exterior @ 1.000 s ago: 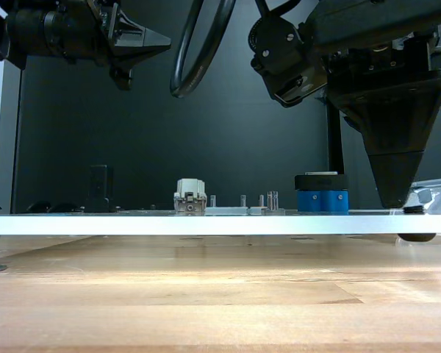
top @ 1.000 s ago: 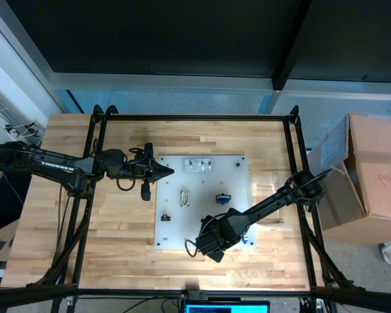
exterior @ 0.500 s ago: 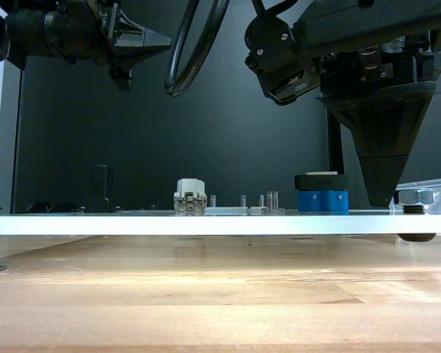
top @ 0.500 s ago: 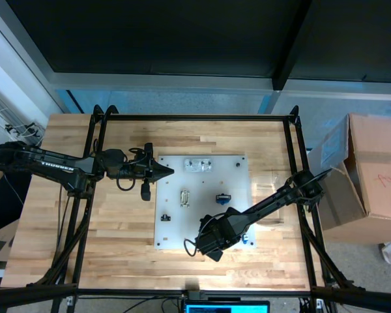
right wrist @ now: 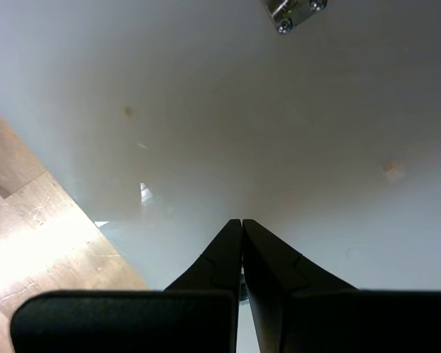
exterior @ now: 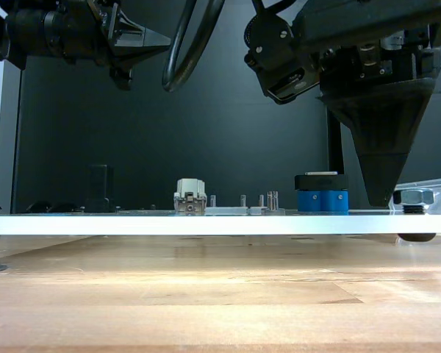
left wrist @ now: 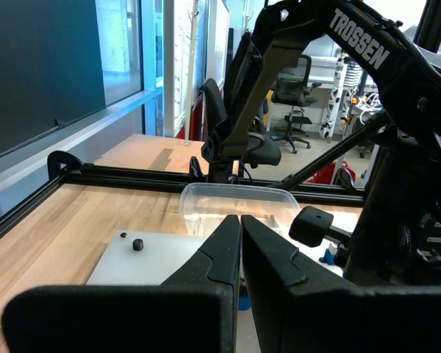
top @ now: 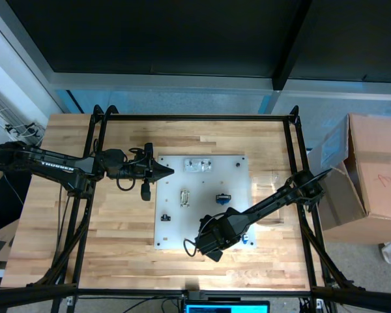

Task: Unfasten the M12 nut and place it in the container

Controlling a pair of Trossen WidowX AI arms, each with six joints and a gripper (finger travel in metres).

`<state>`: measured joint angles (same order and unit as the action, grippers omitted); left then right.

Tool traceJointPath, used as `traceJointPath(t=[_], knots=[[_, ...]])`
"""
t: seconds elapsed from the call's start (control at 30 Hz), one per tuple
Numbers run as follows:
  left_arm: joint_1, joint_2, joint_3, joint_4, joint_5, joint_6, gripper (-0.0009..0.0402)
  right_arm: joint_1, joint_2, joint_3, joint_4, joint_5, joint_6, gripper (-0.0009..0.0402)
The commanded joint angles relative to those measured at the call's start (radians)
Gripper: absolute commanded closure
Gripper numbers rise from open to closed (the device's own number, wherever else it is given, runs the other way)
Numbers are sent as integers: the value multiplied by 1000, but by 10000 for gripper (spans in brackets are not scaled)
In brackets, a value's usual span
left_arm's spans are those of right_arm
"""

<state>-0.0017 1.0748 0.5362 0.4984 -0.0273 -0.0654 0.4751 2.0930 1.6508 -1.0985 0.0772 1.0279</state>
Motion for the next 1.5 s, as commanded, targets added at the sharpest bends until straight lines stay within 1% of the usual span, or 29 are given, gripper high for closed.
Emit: traceJointPath(t=[0.03, 0.27, 0.33, 0.37, 0.47, 0.5, 0.67, 0.77, 0.87, 0.97, 1.1, 1.2, 1.3, 1.5], knots=[[0, 0, 0, 0, 0, 0, 393, 0, -16, 5, 0, 3, -13, 393], [0, 0, 0, 0, 0, 0, 393, -2, -78, 5, -4, 5, -11, 393], [0, 0, 0, 0, 0, 0, 393, -2, -93, 5, -6, -3, 14, 387], [0, 0, 0, 0, 0, 0, 393, -2, -100, 5, -10, -21, 20, 380], [0, 0, 0, 0, 0, 0, 393, -2, -111, 5, -22, -82, 51, 338], [0, 0, 0, 0, 0, 0, 393, -1, -113, 5, -25, -87, 54, 320], [0, 0, 0, 0, 0, 0, 393, -1, -104, 0, -45, -79, 10, 221], [0, 0, 0, 0, 0, 0, 393, -1, -89, -12, -39, -79, 11, 171], [0, 0, 0, 0, 0, 0, 393, -1, -68, -21, -26, -84, 9, 134], [0, 0, 0, 0, 0, 0, 393, 0, -49, -37, -2, -100, -2, 115], [0, 0, 0, 0, 0, 0, 393, 1, -30, -68, 27, -82, -10, 119], [0, 0, 0, 0, 0, 0, 393, 1, -26, -69, 35, -76, -12, 145], [0, 0, 0, 0, 0, 0, 393, 1, -27, -69, 37, -73, -15, 189], [0, 0, 0, 0, 0, 0, 393, 1, -27, -70, 38, -74, -42, 292]])
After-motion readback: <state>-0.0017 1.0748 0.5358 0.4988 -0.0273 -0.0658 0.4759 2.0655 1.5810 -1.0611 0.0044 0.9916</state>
